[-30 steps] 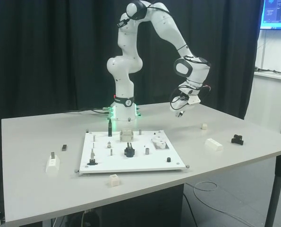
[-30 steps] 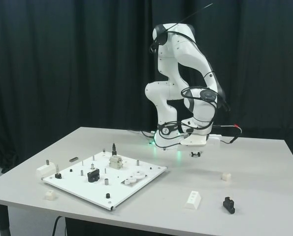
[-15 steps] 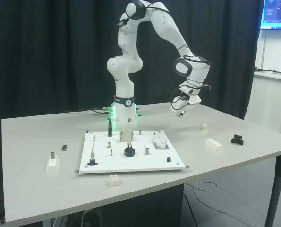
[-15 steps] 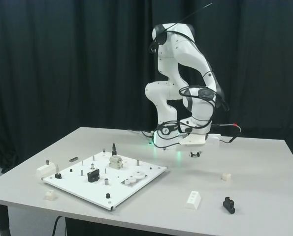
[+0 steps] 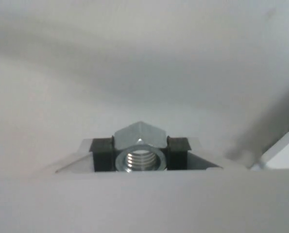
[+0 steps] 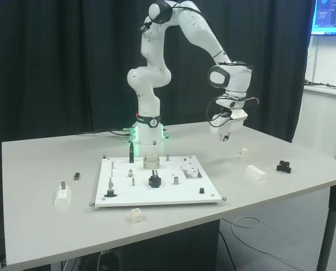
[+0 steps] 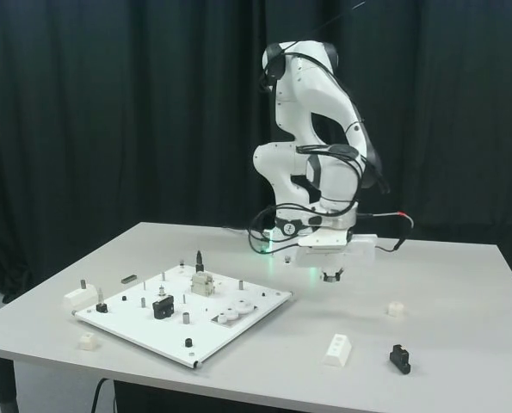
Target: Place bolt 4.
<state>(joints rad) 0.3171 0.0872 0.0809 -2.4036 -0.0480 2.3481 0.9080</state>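
Desk (image 6: 38, 169), grey, fills the lower half of the first room view. At its left sits a white block (image 6: 62, 196) with a small peg on top, and near it a small black piece (image 6: 76, 176). In the middle lies the white board (image 6: 156, 195), carrying pegs, a black post (image 6: 131, 152) at its far edge, a grey fitting (image 6: 151, 161) and a black fitting (image 6: 154, 182). A small white cube (image 6: 136, 215) rests on the desk just in front of the board.

The white arm (image 6: 156, 79) rises from its base behind the board, where green light shows, and bends over to the right. Its pincer (image 6: 226, 136) hangs above the desk, right of the board and clear of it. In the wrist view the black pads (image 5: 101, 154) are clamped on a grey threaded nut (image 5: 140, 158), seen end-on in the lower middle of the frame; no bolt is visible there.

Further right on the desk lie a small white piece (image 6: 244, 151), a longer white block (image 6: 256, 172) and a black clip (image 6: 284, 166).
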